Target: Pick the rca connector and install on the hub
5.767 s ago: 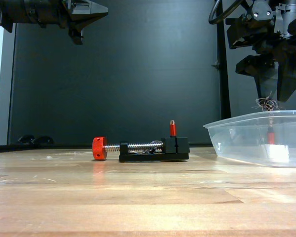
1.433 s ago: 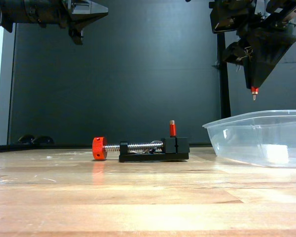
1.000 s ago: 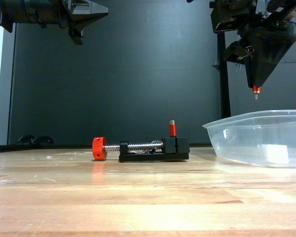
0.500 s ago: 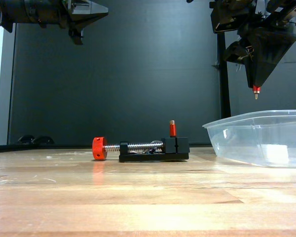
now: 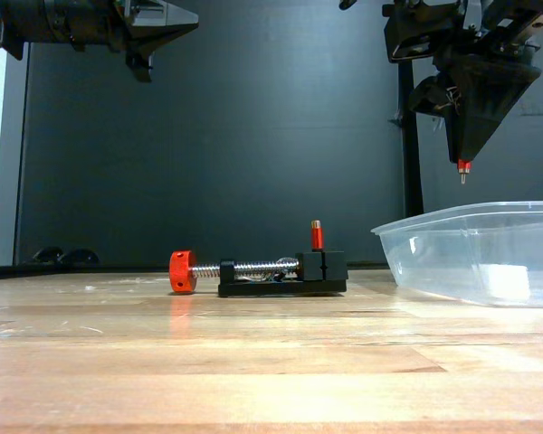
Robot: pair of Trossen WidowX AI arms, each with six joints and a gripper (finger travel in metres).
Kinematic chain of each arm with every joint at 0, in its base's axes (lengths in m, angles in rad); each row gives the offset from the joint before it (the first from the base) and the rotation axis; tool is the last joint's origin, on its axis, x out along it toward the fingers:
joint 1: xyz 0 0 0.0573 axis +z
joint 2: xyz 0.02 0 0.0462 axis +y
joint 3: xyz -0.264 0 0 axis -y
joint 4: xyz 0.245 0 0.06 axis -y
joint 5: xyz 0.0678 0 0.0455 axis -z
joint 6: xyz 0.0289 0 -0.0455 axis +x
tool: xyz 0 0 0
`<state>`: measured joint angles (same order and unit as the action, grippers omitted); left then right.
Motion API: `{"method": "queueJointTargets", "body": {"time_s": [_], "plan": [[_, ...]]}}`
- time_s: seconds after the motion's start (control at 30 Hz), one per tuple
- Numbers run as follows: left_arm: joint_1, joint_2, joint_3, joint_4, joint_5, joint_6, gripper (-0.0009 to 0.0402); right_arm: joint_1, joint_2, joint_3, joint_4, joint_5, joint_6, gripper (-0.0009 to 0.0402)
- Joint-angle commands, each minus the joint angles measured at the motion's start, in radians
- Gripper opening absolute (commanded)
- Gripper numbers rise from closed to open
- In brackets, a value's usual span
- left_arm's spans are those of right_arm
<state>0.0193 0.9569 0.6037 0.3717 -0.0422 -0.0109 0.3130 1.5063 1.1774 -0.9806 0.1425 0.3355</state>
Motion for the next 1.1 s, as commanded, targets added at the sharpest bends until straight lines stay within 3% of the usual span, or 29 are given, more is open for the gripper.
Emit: {"method": "queueJointTargets", "body": {"time_s": [0.03, 1.1], "plan": [[0.0, 0.0, 0.0, 0.0, 0.0, 0.0, 0.0001, -0.001, 0.024, 0.026, -0.002, -0.001, 0.0, 0.0], [0.0, 0.0, 0.0, 0.0, 0.0, 0.0, 0.0001, -0.036, 0.305, 0.31, -0.008, -0.005, 0.0, 0.0]]}}
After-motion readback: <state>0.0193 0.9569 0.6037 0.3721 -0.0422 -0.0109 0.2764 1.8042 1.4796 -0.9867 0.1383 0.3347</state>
